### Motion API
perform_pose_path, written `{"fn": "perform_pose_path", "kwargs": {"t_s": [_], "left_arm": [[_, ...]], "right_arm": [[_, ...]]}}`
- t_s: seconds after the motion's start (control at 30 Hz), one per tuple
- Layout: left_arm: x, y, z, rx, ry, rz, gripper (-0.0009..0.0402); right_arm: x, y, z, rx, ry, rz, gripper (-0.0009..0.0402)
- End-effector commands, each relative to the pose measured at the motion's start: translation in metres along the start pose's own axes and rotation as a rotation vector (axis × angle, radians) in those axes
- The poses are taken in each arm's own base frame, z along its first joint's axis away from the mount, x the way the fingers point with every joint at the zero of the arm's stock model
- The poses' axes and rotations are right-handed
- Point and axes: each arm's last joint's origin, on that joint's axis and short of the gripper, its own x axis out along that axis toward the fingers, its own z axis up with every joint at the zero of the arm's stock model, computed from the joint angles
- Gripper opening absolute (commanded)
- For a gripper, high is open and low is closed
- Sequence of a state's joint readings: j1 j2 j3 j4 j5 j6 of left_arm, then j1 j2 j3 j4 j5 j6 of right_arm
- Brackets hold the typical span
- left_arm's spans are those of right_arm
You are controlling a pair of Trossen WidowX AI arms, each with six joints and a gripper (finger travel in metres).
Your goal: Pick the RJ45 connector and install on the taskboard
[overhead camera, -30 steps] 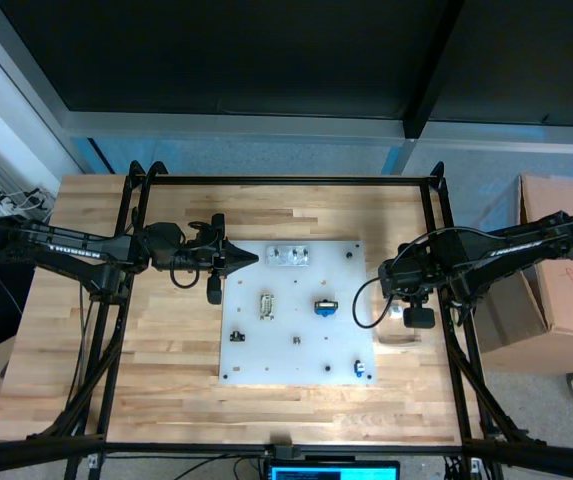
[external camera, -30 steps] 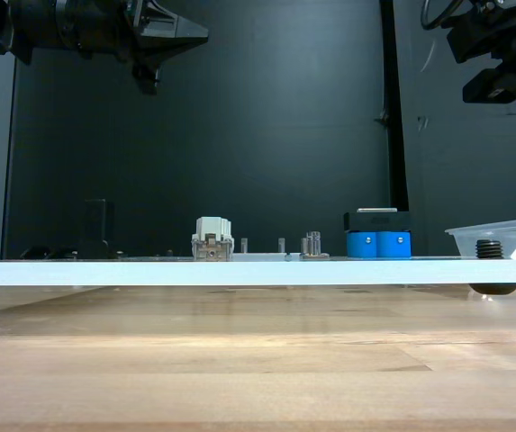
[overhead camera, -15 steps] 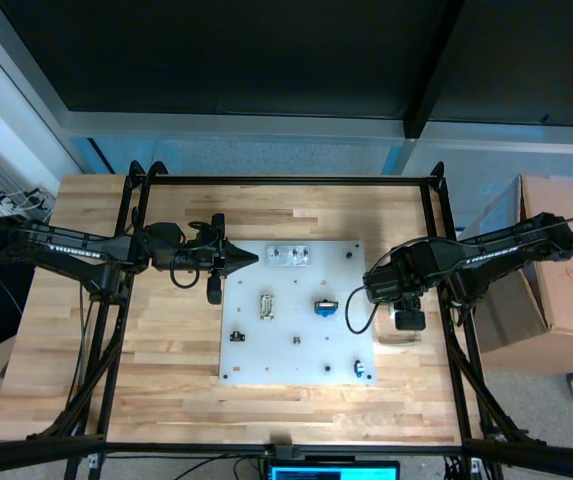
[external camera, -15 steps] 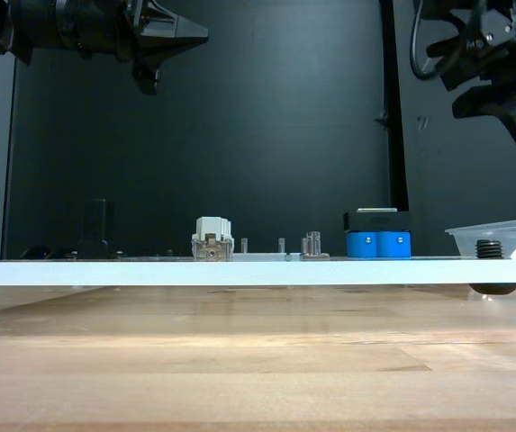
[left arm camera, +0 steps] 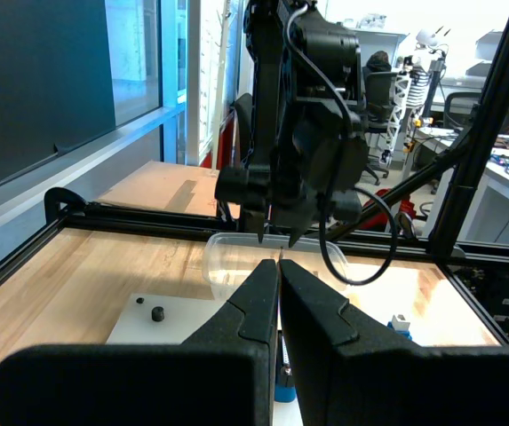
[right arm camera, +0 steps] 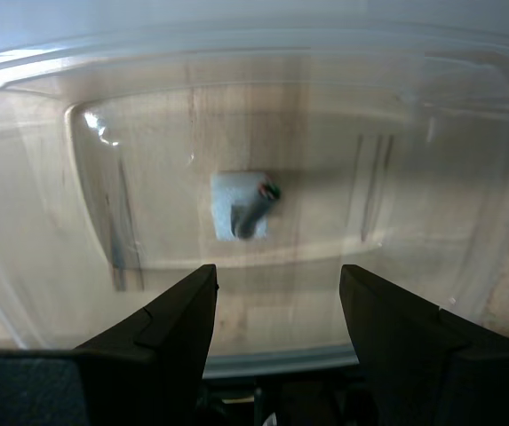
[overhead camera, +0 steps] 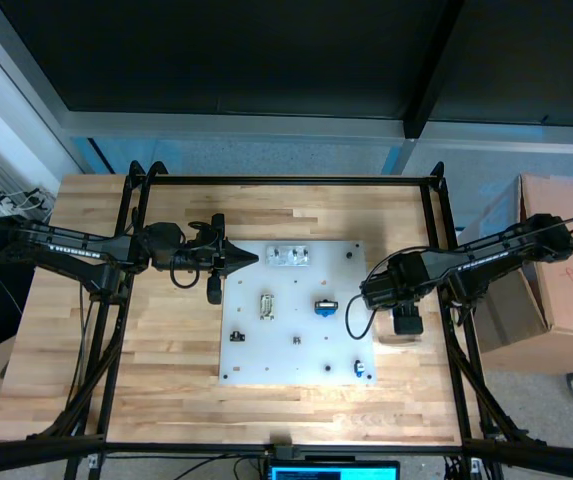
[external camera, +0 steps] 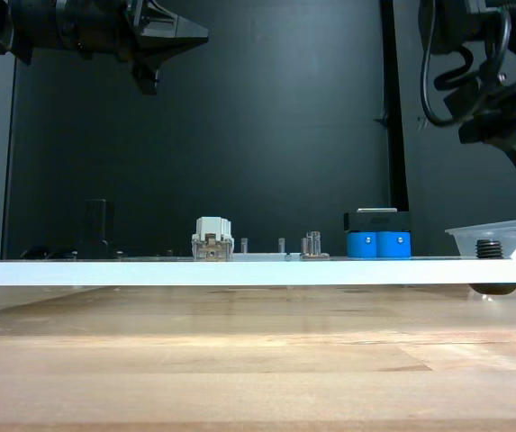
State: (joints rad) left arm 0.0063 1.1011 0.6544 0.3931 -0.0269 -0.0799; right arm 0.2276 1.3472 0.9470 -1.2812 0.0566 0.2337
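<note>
The RJ45 connector [right arm camera: 241, 206], a small pale block with a dark cable stub, lies free on the floor of a clear plastic tray [right arm camera: 236, 43]. My right gripper [right arm camera: 276, 272] hangs straight above it, open, with nothing between its fingers. From above, the right gripper [overhead camera: 406, 320] covers most of the tray just off the right edge of the white taskboard [overhead camera: 266, 352]. My left gripper [overhead camera: 251, 258] is shut and empty, pointing right above the board's far left corner, well above it [external camera: 199, 36].
The board carries a blue block [overhead camera: 325, 307], a grey-white connector housing [overhead camera: 266, 305] and small studs. A cardboard box [overhead camera: 556, 270] stands off the table's right side. A black metal frame rims the wooden table.
My right gripper has opened from shut. Its arm has swung left and come down over the clear tray. The left arm has not moved.
</note>
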Motion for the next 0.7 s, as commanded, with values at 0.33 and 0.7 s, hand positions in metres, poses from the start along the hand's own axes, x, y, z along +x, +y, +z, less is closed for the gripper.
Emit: {"fn": "perform_pose_path", "kwargs": {"t_s": [0.33,0.7], "left_arm": [[0.0,0.0,0.0,0.0,-0.001,0.0,0.0001],[0.0,0.0,0.0,0.0,0.0,0.0,0.0001]], "right_arm": [[0.027,0.006,0.007,-0.031,0.016,0.029,0.0192],[0.037,0.007,0.006,-0.025,0.009,0.047,0.0157]]}}
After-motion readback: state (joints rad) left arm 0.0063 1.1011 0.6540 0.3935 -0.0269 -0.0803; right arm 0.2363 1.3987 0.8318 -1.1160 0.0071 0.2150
